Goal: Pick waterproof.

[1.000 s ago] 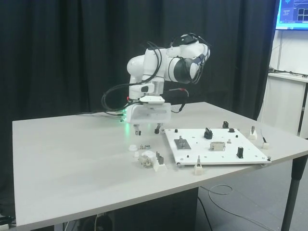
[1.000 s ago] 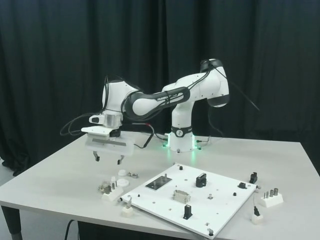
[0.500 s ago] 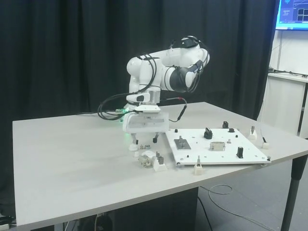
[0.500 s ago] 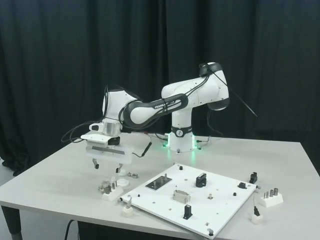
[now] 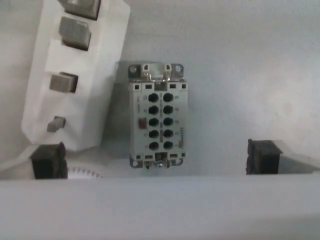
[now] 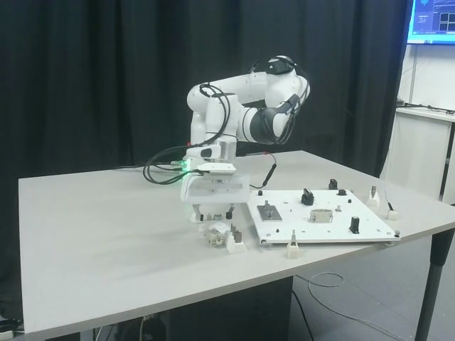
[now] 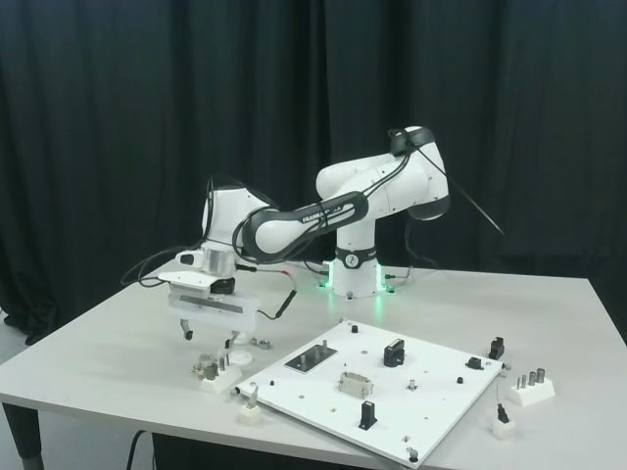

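Observation:
The waterproof connector [image 5: 156, 122] is a white block with two rows of black holes and metal clips at both ends. It lies flat on the grey table, right under my gripper [image 5: 155, 158]. The gripper is open, its black fingertips [image 5: 48, 160] wide apart on either side of the connector and still above it. From the room, the gripper [image 7: 211, 338] hangs low over a cluster of small parts near the table's front, the connector [image 7: 207, 369] among them.
A white holder with grey pegs [image 5: 75, 70] lies close beside the connector. A white round cap [image 5: 82, 173] sits near one fingertip. The white assembly board [image 6: 320, 213] with black fixtures lies to the side, with small white stands [image 7: 530, 389] around it.
The arm has swung the gripper toward the table's front and lowered it, from above the bare table to just over the cluster of small parts. The fingers stay apart.

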{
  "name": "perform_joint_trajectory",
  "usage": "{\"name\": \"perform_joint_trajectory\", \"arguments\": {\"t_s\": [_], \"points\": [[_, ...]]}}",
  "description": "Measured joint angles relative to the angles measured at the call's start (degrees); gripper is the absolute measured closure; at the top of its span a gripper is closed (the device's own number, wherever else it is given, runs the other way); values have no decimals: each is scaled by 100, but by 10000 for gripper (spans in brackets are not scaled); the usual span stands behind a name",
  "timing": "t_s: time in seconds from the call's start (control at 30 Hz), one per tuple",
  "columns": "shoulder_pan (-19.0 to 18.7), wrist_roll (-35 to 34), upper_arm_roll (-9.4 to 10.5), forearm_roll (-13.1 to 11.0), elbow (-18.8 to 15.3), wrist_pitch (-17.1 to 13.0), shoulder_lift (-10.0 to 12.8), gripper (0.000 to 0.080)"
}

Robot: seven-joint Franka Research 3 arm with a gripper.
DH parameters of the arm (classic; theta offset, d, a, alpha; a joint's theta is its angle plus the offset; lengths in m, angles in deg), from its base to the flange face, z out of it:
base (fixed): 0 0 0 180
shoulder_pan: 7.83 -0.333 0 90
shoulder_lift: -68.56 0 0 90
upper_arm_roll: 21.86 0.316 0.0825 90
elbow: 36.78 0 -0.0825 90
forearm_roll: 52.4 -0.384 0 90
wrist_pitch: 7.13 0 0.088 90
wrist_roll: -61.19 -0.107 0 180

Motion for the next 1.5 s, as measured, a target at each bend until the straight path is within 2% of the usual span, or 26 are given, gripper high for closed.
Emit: {"name": "perform_joint_trajectory", "arguments": {"t_s": [0.7,1.5], "points": [[70,-38,249,-237,34,-277,-72,3],[112,-31,433,-284,116,-605,-132,3]]}}
